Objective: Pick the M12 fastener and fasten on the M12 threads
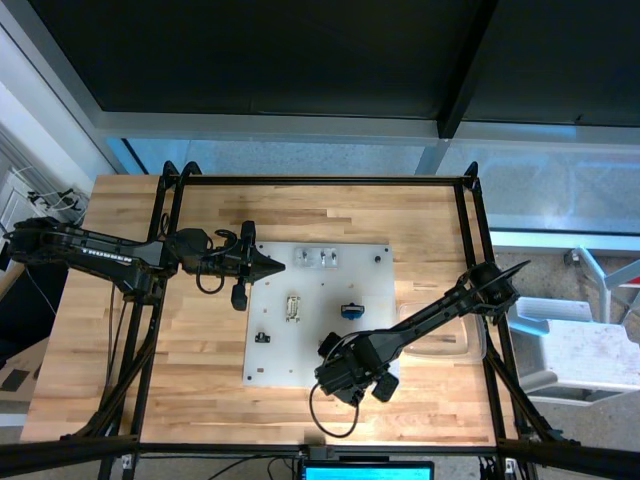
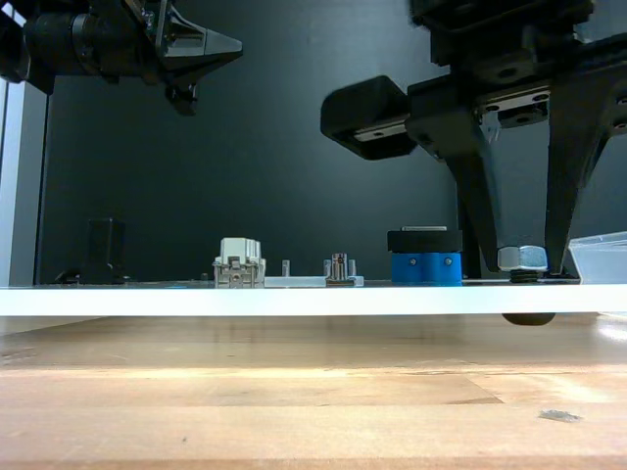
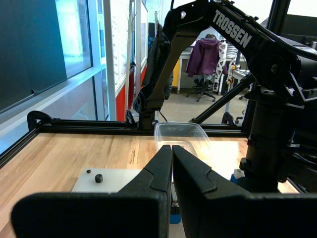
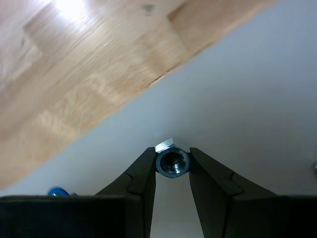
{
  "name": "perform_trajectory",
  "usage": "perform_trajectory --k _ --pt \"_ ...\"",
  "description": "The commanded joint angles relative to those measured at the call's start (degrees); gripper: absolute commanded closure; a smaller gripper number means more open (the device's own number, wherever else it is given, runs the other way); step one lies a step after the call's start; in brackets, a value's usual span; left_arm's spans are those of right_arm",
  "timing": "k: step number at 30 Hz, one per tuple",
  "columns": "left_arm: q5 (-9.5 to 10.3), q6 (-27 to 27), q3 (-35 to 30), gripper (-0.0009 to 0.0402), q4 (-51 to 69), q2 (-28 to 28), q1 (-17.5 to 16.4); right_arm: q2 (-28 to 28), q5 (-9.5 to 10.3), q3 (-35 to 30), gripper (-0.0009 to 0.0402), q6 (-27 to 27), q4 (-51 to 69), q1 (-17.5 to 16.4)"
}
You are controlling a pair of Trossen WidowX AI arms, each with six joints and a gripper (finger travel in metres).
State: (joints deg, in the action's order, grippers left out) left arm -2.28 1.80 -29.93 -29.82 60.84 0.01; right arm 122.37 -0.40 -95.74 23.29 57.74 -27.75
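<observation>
On the worktop (image 1: 200,380), the white board (image 1: 290,350) sits centre. The left arm is parked at the board's 9 o'clock edge, raised, with the left end effector (image 1: 272,265) closed on nothing. The right arm reaches to the board's 5 o'clock corner. The right end effector (image 2: 523,269) points straight down and is clamped on the M12 nut (image 4: 172,162), one finger on each side. In the low view the nut rests on top of the black ribbed stud (image 2: 525,277). Ribs show beneath it, so it is likely seated but not run down.

To do the step well:
- Keep the nut flat and its bore centred on the stud.
- Press down lightly.
- Rotate the wrist clockwise.
- Hold the grip until the threads bite, since tilt risks cross-threading.
</observation>
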Motion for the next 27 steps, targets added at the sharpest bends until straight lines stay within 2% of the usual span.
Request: perform_trajectory --k 1,12,20,23,27 --pt "-0.02 0.0 0.0 0.0393 0.0 0.0 0.0 0.2 -0.02 -0.1 0.0391 -9.8 0.5 0.0" --pt "-0.02 0.0 0.0 0.0393 0.0 0.0 0.0 0.2 -0.02 -0.2 0.0391 -39.5 0.7 0.4" --pt "-0.02 0.0 0.0 0.0393 0.0 0.0 0.0 0.2 -0.02 -0.2 0.0391 -63.5 0.5 0.8" --pt "-0.02 0.0 0.0 0.0393 0.0 0.0 0.0 0.2 0.00 -0.2 0.0391 -74.9 0.7 0.8" --pt "-0.02 0.0 0.0 0.0393 0.0 0.0 0.0 0.2 0.00 -0.2 0.0391 -93.4 1.0 0.8"
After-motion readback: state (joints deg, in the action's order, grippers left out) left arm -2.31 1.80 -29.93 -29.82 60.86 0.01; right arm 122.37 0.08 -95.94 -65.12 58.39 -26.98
